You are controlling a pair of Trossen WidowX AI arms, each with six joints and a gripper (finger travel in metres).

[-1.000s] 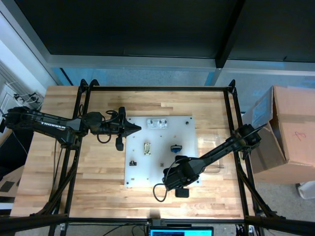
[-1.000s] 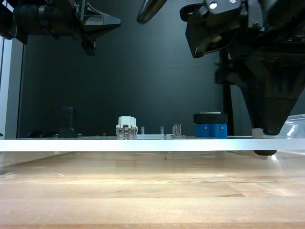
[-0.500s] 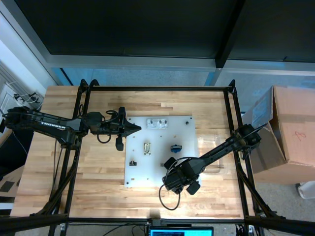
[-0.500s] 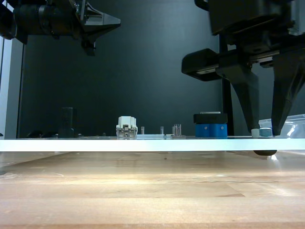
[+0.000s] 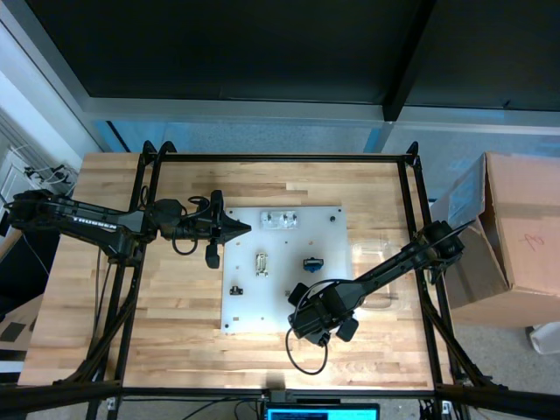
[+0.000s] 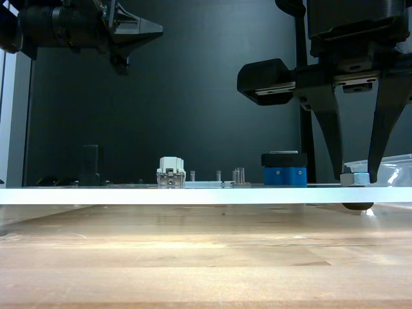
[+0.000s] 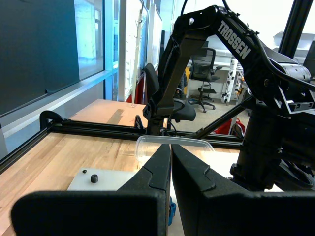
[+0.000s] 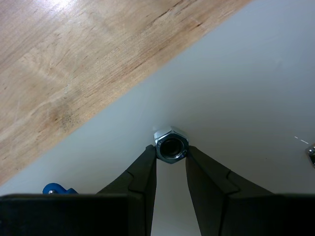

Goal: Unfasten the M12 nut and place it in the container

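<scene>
The silver M12 nut (image 8: pixel 171 144) sits low on its stud near the near right edge of the white board (image 5: pixel 262 302), with no ribs showing beneath it (image 6: pixel 355 179). My right gripper (image 6: pixel 355 174) points straight down over it. Its two fingers (image 8: pixel 142 172) press against opposite flats of the nut, so it is shut on the nut. In the high view the right gripper (image 5: pixel 324 317) hides the nut. The clear container (image 5: pixel 381 262) lies just right of the board and I see nothing in it. My left gripper (image 5: pixel 241 228) hovers shut above the board's far left edge.
A blue block (image 6: pixel 284 168), a white connector (image 6: pixel 171 174) and small pins (image 6: pixel 239 175) stand on the board. A black frame (image 5: pixel 411 201) rings the table. A cardboard box (image 5: pixel 512 236) sits beyond the right edge. Bare wood lies in front of the board.
The right gripper has turned about its vertical axis, its fingers swinging from edge-on to face-on in the low view while staying around the nut. The nut stays at board height. The left arm is unmoved.
</scene>
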